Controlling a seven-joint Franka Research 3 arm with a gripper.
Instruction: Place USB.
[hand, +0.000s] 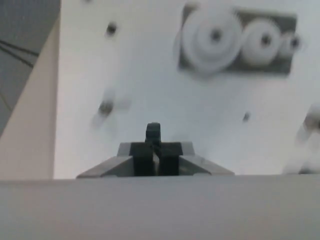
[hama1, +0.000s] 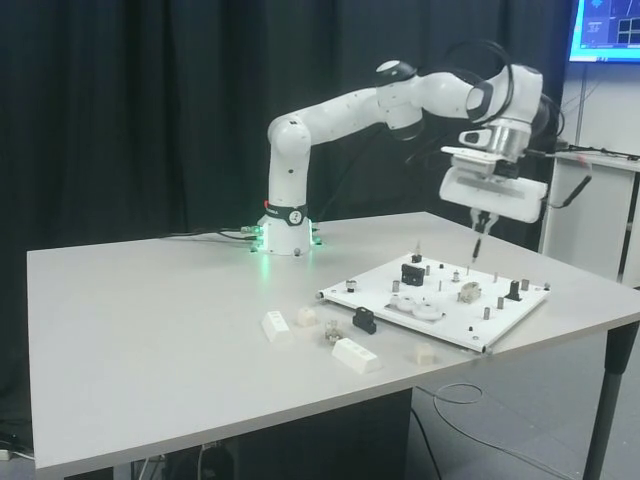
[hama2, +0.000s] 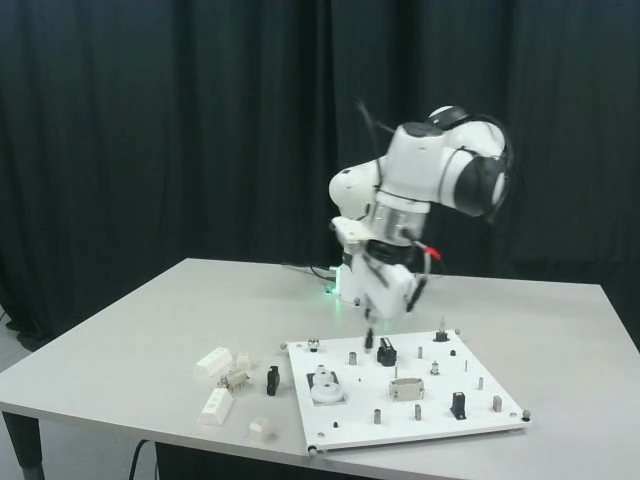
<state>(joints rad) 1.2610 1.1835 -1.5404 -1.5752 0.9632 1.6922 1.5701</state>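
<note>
Wrist view: USB plug (hand: 153, 132), small and black, pinched between the tips of the pincer (hand: 156, 156), jutting just past them; fingers pressed together on it, no gap to either side; carried in the air, touching nothing else.

Straight below the pincer, well apart from it: white board (hand: 150, 75), set with pegs and fittings; farther out past the fingertips, three white gears (hand: 215, 36) in a row on a grey plate (hand: 285, 22), meshed, each smaller than the one before. Cannot tell from here which fitting is the plug's socket.

From the room views: hangs over the board's far part, above the grey table (hama1: 150, 330); away from the pincer, toward the table's near edge and off the board, loose parts.

Likely trouble, as a judgement: could come down out of line with the socket and jam on its rim, since the hold is on a short stub; could twist in the pinch if pressed while crooked; could knock a peg in coming down, the board being crowded; could drop the plug if spread too soon.

Counted: one USB plug; one pincer; one board; three gears; one grey plate; among the loose parts, two white blocks (hama1: 275, 325), one black piece (hama1: 363, 320), three smaller bits (hama1: 425, 353).
</note>
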